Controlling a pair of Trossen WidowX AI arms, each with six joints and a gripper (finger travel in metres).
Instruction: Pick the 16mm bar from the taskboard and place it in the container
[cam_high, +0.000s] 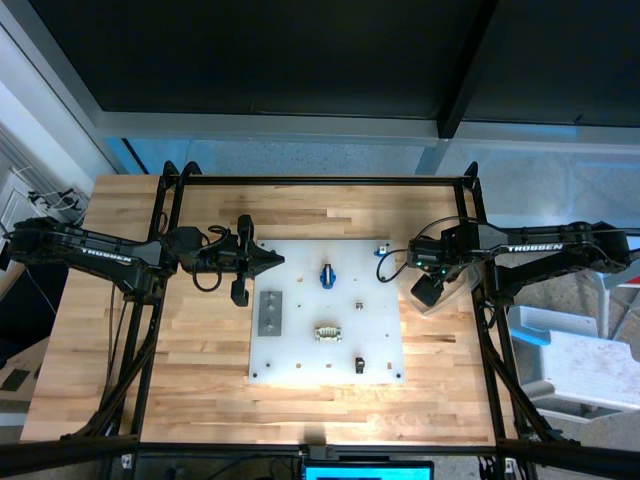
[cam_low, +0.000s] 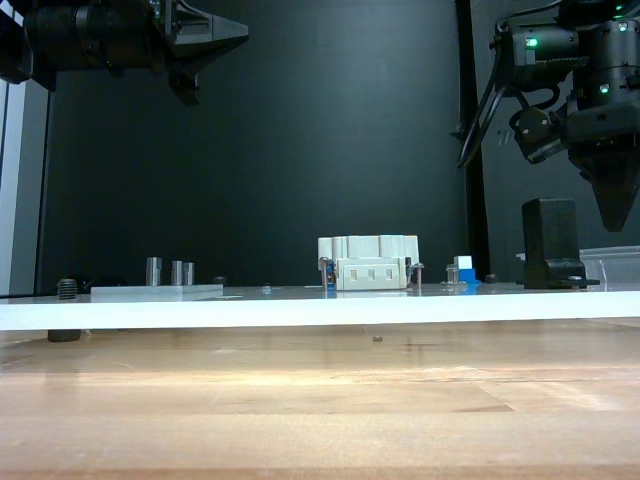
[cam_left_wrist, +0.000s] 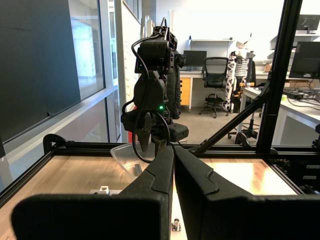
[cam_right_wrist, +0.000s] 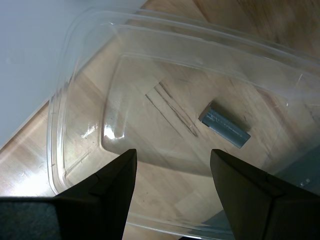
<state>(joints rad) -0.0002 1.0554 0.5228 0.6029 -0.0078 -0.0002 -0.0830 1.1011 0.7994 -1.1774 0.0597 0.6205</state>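
The taskboard lies in the middle of the table. A black blocky piece stands near its near edge. Farther back are a small connector and a grey metal block, with the blue knob beyond them.

Just off the board's right edge, toward its far right corner, sits the container. The 16mm bar lies flat on the container's floor, so the drop looks made. What remains, as I judge it, is a clean exit. The arm should rise straight up until the fingertips clear the rim before swinging away, because a sideways move at this height could hook the light tub's thin wall and drag or tip it.

The right gripper hangs over the container's opening, pointing down. Its 2 fingers are spread wide and hold nothing. The bar rests apart from both, off to one side of the gap, and neither finger appears to touch the plastic.

Farther left, over the board's far left corner, the left gripper hangs high above the surface. Its fingers are pressed together on nothing and point across toward the right arm, so it looks parked.
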